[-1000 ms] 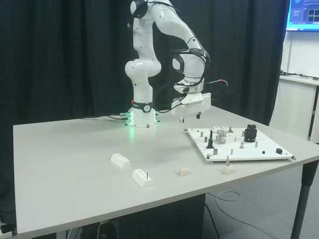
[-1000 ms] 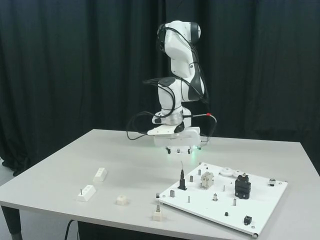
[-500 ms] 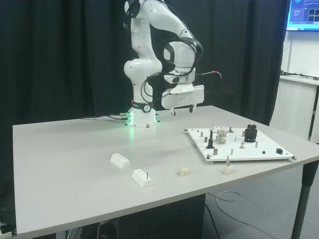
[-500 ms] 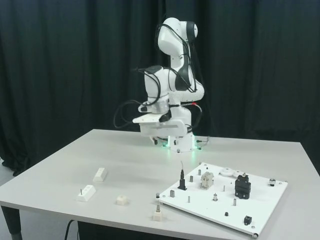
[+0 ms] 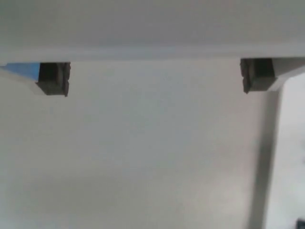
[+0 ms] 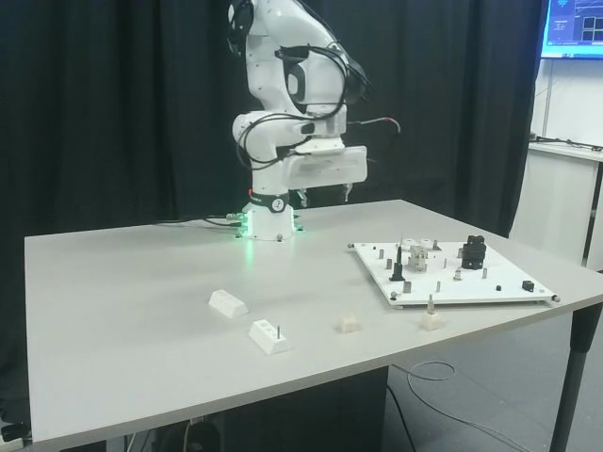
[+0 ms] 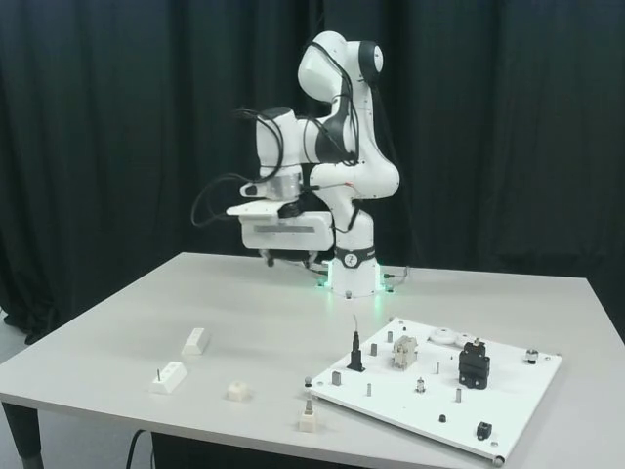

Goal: Pick round peg 1.

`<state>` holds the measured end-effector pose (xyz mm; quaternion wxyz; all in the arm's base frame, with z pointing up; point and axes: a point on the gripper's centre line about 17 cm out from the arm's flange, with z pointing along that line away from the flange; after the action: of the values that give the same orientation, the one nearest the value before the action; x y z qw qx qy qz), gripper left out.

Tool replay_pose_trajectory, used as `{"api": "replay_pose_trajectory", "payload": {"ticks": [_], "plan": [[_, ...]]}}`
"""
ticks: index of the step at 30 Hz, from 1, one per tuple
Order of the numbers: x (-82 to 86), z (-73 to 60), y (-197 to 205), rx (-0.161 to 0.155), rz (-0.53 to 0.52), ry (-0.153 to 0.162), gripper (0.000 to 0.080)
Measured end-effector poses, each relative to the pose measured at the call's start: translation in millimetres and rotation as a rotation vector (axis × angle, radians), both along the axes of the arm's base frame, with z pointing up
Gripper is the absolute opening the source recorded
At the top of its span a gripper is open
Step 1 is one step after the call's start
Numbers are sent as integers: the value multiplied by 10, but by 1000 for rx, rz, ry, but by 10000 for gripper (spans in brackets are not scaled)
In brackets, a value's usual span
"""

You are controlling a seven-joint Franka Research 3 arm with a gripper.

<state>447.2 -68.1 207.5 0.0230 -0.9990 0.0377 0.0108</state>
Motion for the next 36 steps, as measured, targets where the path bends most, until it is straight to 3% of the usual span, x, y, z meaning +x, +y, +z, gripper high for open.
{"api": "replay_pose_trajectory", "payload": {"ticks": [11,20,28,36], "plan": [[229,178,-523,-25,19,-88,800],[457,266,-864,-54,-16,-132,800],[770,348,-1118,-81,-50,-167,800],[1179,418,-1473,-129,31,-197,800]]}}
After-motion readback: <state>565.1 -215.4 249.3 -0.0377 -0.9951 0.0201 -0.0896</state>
